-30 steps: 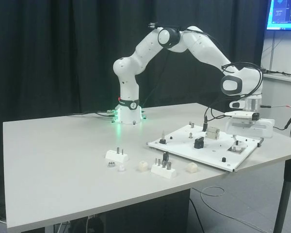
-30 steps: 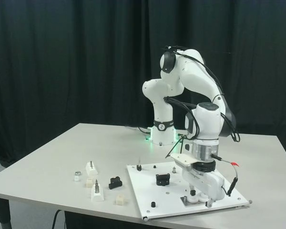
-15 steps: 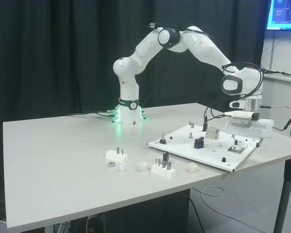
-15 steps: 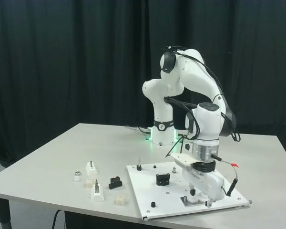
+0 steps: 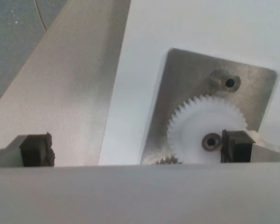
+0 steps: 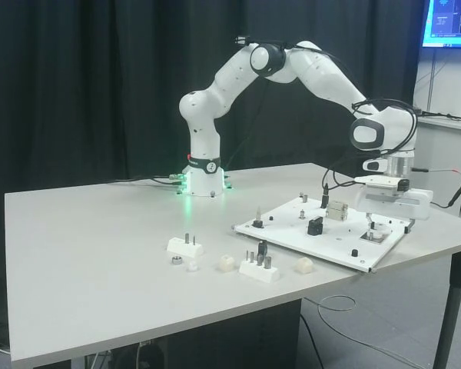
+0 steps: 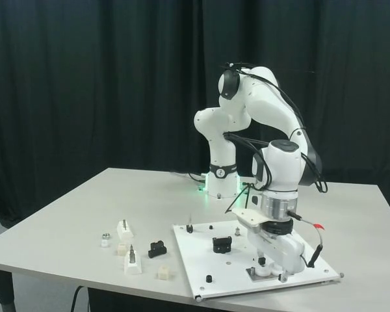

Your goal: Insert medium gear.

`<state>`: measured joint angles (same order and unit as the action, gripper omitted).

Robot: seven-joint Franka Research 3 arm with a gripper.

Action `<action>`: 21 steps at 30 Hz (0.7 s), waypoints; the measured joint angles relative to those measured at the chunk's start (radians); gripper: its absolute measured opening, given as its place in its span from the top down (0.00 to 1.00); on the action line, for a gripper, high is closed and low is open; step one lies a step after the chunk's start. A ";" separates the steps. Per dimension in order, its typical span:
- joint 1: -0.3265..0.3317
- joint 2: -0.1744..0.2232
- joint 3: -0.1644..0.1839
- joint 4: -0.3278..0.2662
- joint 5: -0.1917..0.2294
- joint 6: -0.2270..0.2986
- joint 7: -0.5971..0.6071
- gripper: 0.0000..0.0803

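**Gear on its shaft, fingers spread wide**

In your wrist view the white gear (image 5: 206, 130) lies flat on the grey metal plate (image 5: 191, 79), right of centre, its hub over a shaft. A smaller toothed wheel (image 5: 167, 161) peeks out at its lower edge, teeth just touching. A bare grey peg (image 5: 224, 82) stands on the plate in the upper right.

The gripper (image 5: 135, 150) is spread wide and holds nothing: one black pad (image 5: 37, 150) sits at the far left, the other pad (image 5: 237, 145) just beside the hub (whether it touches the gear, you cannot tell).

In your first room view the gripper (image 6: 376, 223) hangs low over the white board (image 6: 292, 231), right of centre. Small white blocks (image 6: 260, 270) rest on the table (image 6: 92, 254) at lower centre.
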<state>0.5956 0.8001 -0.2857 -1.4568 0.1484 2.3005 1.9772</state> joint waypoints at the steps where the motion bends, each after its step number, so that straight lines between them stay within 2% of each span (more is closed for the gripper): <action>1: 0.000 0.000 0.000 0.000 0.000 -0.002 0.000 0.00; 21: 0.003 0.005 0.001 0.001 0.000 0.008 0.008 0.00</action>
<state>0.5986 0.8047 -0.2843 -1.4561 0.1485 2.3090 1.9847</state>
